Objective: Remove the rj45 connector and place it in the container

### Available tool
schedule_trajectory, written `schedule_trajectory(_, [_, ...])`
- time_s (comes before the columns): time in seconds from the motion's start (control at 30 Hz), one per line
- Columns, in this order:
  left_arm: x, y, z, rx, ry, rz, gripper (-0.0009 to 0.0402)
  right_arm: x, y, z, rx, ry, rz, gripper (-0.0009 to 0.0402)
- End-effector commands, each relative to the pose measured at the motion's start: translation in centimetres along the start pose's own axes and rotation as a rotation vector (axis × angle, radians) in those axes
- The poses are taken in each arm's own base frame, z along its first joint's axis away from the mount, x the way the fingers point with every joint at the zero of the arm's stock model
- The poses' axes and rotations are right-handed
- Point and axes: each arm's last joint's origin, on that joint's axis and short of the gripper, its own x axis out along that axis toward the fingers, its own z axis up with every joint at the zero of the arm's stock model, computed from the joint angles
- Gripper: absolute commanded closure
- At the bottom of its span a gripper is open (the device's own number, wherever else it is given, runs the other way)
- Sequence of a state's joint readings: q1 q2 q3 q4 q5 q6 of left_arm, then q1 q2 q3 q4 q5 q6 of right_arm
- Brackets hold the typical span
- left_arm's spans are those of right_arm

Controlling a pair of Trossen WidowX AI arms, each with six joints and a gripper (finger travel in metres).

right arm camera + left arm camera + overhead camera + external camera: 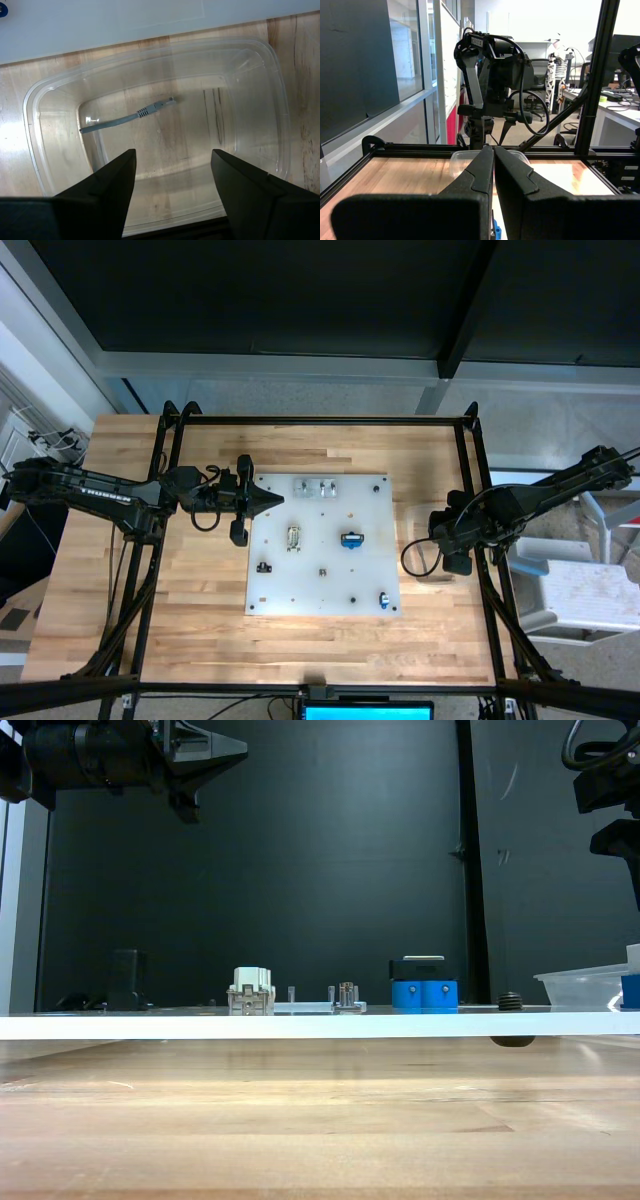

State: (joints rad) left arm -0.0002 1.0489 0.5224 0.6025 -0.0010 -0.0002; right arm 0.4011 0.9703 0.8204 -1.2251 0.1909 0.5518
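The grey rj45 connector [155, 107], with a short length of cable, lies loose on the floor of the clear container [280, 120]. The container sits on the wooden table [150, 620] just right of the white board [320, 585]. The right gripper [171, 155] hangs directly above the container, fingers spread wide and holding nothing, while the left gripper [275, 500] is raised over the board's far-left part, pointing right, fingers pressed together on nothing.
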Motion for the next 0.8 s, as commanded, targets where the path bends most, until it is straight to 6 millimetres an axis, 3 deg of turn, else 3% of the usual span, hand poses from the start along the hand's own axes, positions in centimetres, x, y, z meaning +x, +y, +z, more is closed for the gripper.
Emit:
schedule_trajectory(0.03, [0.00,0.00,0.01,0.000,0.000,0.000,0.0392,-0.01,0.01,0.01,0.000,0.000,0.000,0.0162])
schedule_trajectory(0.8, [0.01,0.00,0.00,0.000,0.000,0.000,0.0392,-0.01,0.01,0.00,0.001,0.001,0.000,0.0148])
